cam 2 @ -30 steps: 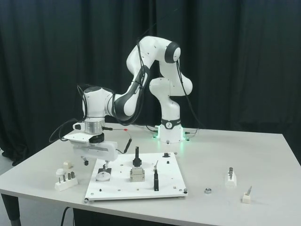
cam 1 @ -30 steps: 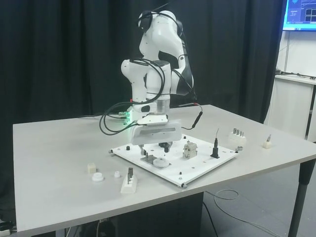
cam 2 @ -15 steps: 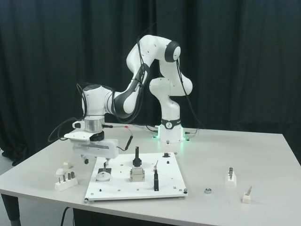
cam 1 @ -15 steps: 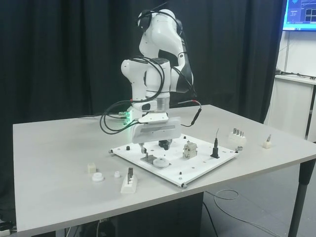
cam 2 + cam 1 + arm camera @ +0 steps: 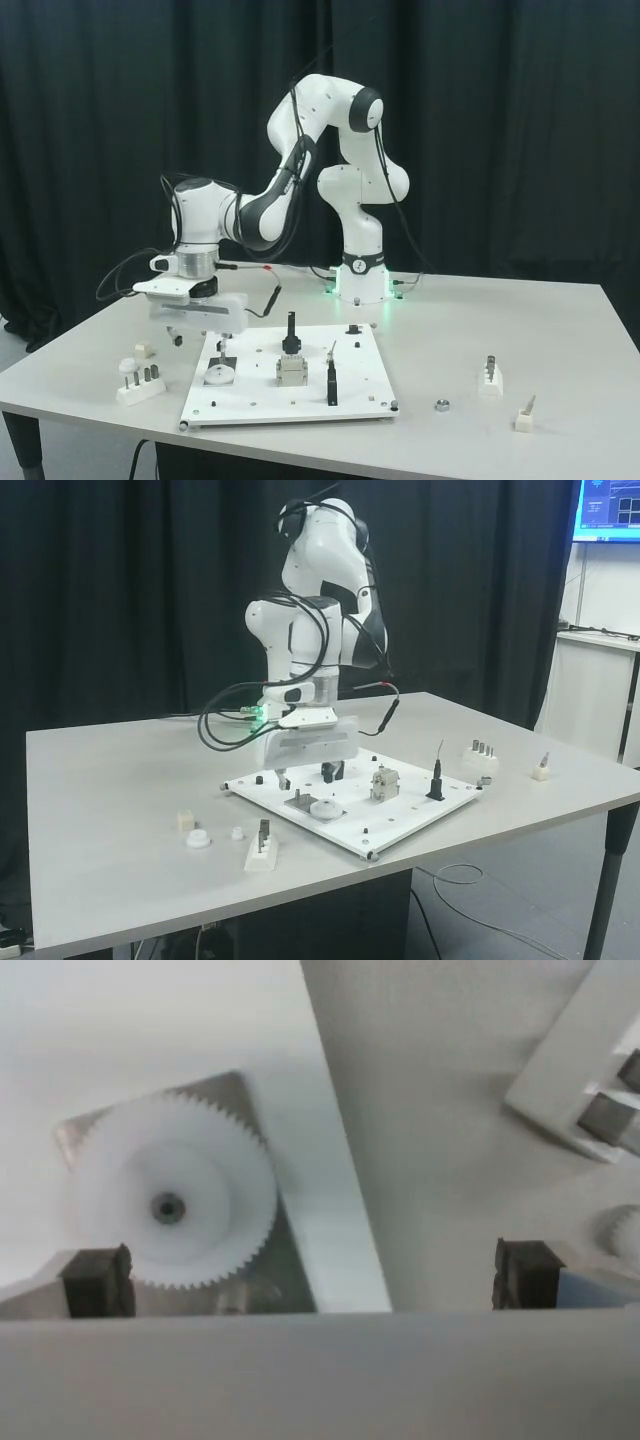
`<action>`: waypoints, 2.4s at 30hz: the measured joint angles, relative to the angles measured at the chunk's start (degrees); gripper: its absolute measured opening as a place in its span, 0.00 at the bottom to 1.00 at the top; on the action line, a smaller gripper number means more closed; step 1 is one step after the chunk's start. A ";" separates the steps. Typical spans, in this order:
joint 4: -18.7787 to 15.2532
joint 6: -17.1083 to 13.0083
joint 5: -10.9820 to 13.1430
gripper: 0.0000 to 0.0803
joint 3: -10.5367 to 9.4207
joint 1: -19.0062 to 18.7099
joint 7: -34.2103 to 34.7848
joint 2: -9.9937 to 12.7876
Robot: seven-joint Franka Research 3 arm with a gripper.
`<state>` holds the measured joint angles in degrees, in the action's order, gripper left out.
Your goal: Pick medium gear.
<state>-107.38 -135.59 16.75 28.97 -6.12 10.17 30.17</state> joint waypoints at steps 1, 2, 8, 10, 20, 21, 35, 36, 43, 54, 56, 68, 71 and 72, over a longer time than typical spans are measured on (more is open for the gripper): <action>0.01 0.00 -0.18 1.00 0.12 0.03 -0.40 0.00; 0.02 0.00 -0.37 1.00 0.24 0.07 -0.74 0.00; 0.37 0.00 -1.47 1.00 1.14 0.33 -2.81 0.00; 0.61 0.00 -1.79 1.00 1.39 0.54 -3.43 0.00; 2.24 0.03 -4.17 1.00 1.70 3.10 -7.36 0.04; 2.43 0.03 -4.36 1.00 1.70 3.48 -7.75 0.09; 6.12 -0.10 -4.62 1.00 1.47 10.37 -16.65 3.30; 6.51 -0.10 -4.43 1.00 1.36 10.89 -17.36 3.77; 9.54 -0.11 -1.10 1.00 0.16 14.11 -22.39 7.21; 15.52 0.25 3.29 1.00 -0.21 17.26 -26.05 13.21; 16.59 0.64 3.68 1.00 -0.30 17.74 -26.32 14.15; 20.63 3.43 5.20 1.00 -1.08 19.91 -26.97 18.05; 20.80 3.52 5.37 1.00 -1.08 20.02 -27.27 18.53; 20.80 3.53 5.40 1.00 -1.08 20.04 -27.34 18.66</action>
<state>-86.58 -132.06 22.15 27.89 13.92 -17.17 48.84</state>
